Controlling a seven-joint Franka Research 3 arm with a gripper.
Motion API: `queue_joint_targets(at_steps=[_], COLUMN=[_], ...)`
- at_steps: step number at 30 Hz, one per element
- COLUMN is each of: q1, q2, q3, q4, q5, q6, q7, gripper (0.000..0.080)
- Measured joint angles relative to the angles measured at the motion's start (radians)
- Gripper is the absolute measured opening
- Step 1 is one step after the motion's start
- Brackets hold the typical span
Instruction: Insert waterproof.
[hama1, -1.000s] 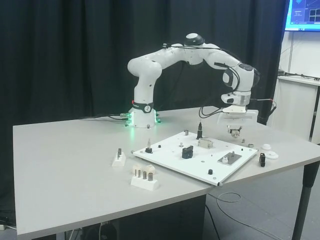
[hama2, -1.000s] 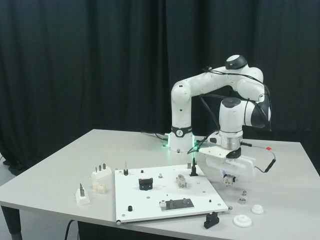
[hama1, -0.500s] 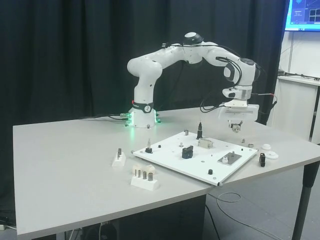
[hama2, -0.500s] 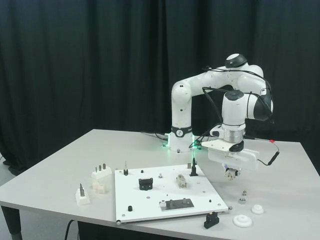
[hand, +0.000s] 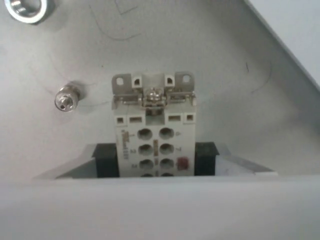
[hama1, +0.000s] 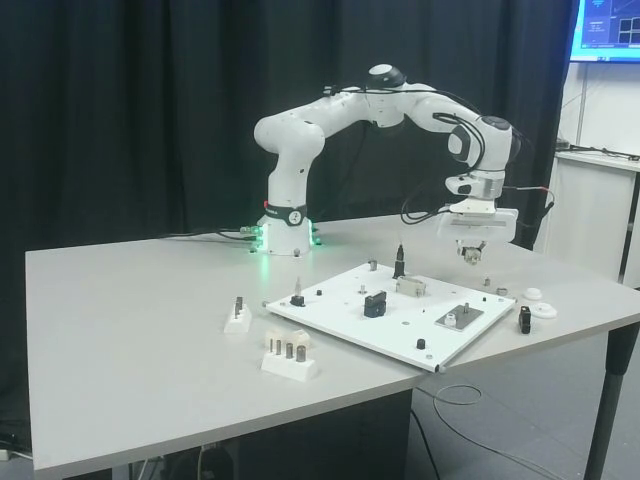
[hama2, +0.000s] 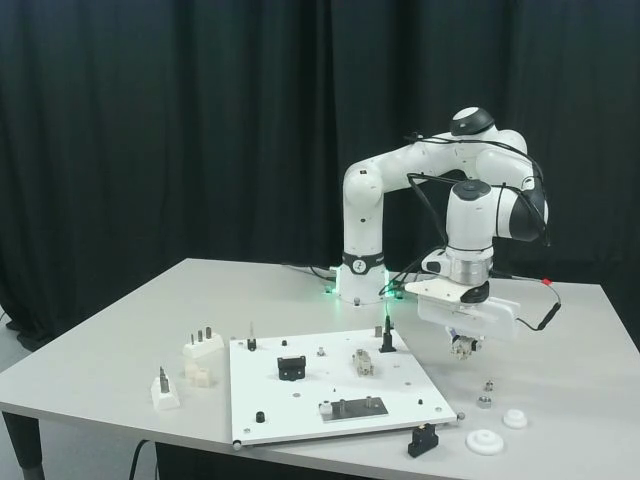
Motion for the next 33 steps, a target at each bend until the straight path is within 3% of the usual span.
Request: queue_joint_targets(at_steps=[17, 25, 33], q1=[0.006, 0.006, -0.002], q2=[0.0, 0.0, 0.0], q3=[-0.006, -0.029, -0.074], q4=[0.005, 0.008, 0.008], q5=[-0.029, -0.078, -0.146], q6=[0.002, 0.005, 0.005], q7=[-0.029, -0.094, -0.236], gripper=[0.031, 0.031, 0.031])
